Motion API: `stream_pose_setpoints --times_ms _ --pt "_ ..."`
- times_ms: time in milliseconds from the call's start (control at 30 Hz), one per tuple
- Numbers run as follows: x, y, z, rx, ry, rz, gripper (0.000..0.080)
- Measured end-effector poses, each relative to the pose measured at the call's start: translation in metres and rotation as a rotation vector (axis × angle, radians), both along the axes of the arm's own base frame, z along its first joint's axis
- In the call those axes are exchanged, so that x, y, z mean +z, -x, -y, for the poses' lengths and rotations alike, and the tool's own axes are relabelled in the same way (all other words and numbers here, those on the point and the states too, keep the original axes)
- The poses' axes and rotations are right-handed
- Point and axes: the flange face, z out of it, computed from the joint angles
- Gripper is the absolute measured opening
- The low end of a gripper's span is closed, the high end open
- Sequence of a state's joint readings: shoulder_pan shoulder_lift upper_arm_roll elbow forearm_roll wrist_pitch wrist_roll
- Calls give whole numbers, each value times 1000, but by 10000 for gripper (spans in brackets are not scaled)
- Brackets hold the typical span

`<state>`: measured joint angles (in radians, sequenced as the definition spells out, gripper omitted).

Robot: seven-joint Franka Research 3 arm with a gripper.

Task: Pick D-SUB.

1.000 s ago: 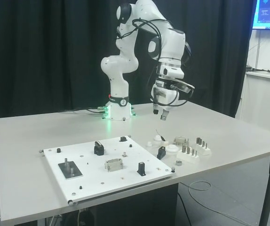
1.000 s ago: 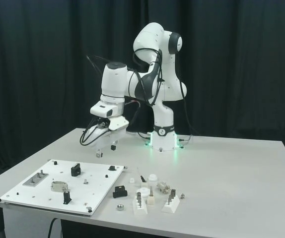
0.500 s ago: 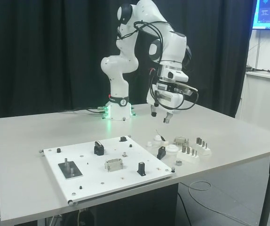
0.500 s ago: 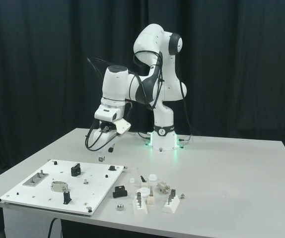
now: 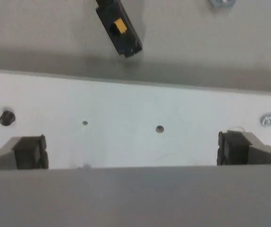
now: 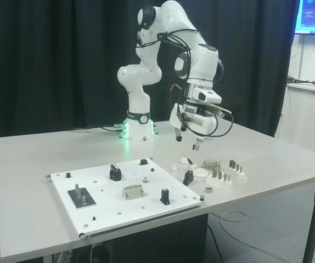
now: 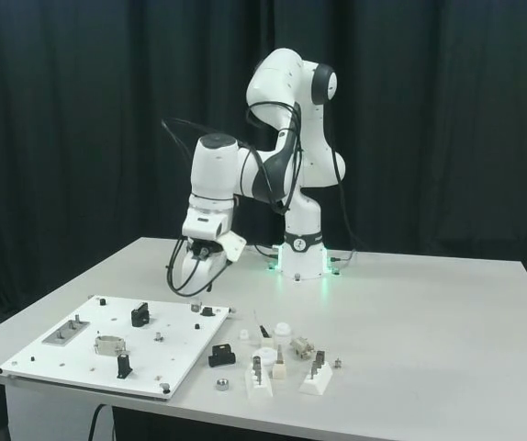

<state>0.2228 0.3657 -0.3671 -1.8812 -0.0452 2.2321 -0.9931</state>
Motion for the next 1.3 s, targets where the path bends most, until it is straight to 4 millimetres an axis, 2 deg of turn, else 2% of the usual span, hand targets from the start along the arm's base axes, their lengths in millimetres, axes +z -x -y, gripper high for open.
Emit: stream_pose_setpoints --times_ms 1300 --pt "-81 3 11 176 -155 -71 800"
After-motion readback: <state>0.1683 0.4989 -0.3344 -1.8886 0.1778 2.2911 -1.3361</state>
